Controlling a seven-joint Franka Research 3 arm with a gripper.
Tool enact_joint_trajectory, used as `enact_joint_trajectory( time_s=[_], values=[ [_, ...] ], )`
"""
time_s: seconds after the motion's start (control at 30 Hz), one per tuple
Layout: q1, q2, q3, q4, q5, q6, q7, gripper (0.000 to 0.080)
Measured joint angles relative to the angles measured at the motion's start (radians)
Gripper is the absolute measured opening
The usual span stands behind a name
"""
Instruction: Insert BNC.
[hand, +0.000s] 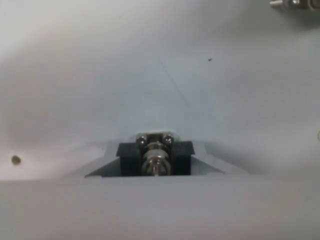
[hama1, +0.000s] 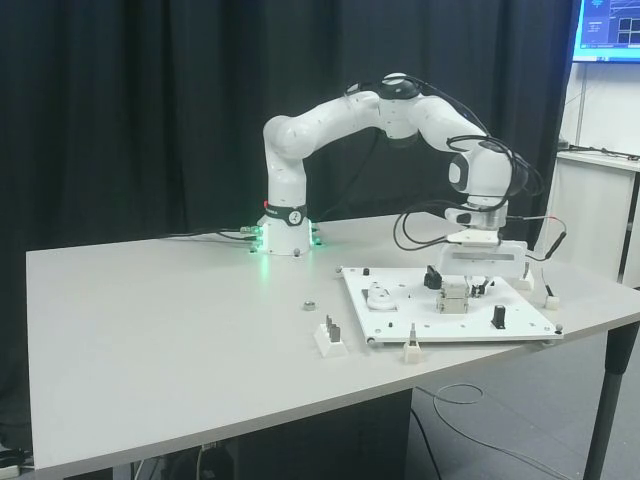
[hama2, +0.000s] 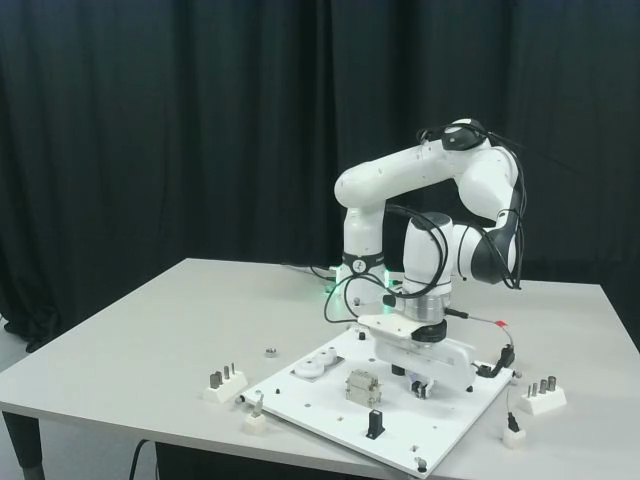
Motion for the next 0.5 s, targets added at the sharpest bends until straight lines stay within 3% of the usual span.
enact_joint_trajectory(
  time_s=[0.5],
  values=[
    [0.020,0.001,0.001,-0.019,0.002,0.033,0.173,0.0122]
  ],
)
